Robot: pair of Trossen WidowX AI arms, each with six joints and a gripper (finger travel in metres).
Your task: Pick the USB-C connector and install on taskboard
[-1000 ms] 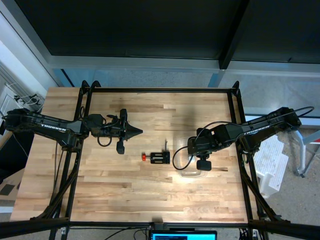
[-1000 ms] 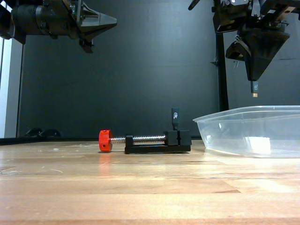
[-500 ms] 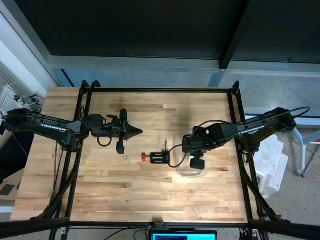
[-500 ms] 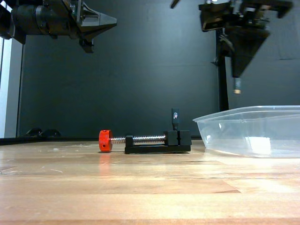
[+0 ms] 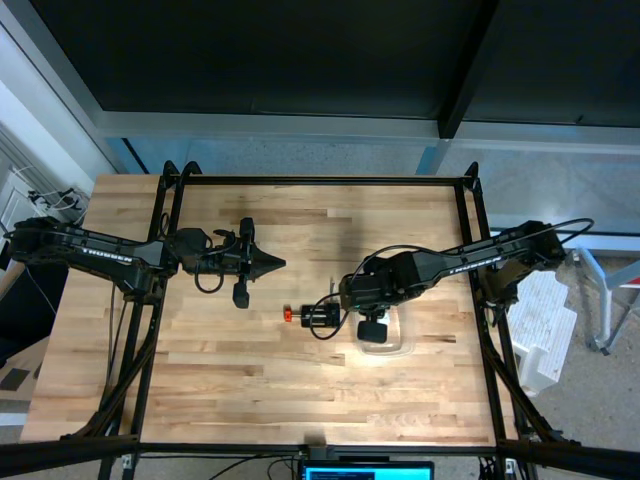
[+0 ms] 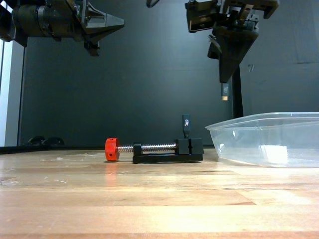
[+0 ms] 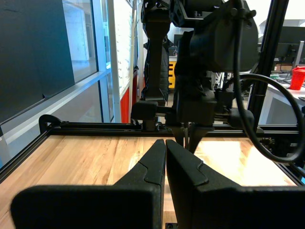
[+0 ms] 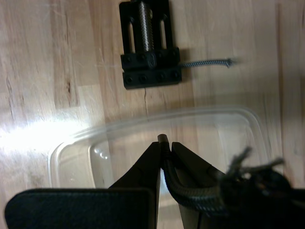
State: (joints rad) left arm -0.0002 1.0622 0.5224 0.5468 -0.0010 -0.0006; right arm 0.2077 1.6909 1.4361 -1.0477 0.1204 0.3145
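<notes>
From above, my left gripper (image 5: 272, 263) hangs over the left half of the pale plank-wood table (image 5: 220, 380), well apart from the work, its black wedge pointing inward. My right gripper (image 5: 356, 296) reaches in above the spot where the taskboard (image 5: 320, 316), a small black block with a red-orange knob (image 5: 287, 314) at its left end, sits just beside the clear plastic tray (image 5: 388, 348).

At table height, the taskboard lies flat on the wood. A ribbed silver screw (image 6: 154, 147) runs from the knob to the block, and a thin dark upright part (image 6: 186, 125) stands at the tray end. My right gripper tapers to a narrow point and pinches the USB-C connector (image 6: 225, 91), a tiny dark plug with a pale tip. The plug hangs upright in the air, higher than the upright part and a little to its tray side, touching nothing below.

Through my left wrist camera, my fingers (image 7: 147, 167) are matte black and angular, pressed together with only a seam between them and nothing held. The right arm's dark bulk looms beyond.

Through my right wrist camera, the fingers clamp the connector's dark body, and a braided black cable (image 8: 190, 195) curves back from it. Beneath lies the tray's glossy rounded rim, and past it the taskboard block — a thin braided wire (image 8: 205, 63) lies on the wood beside it.
</notes>
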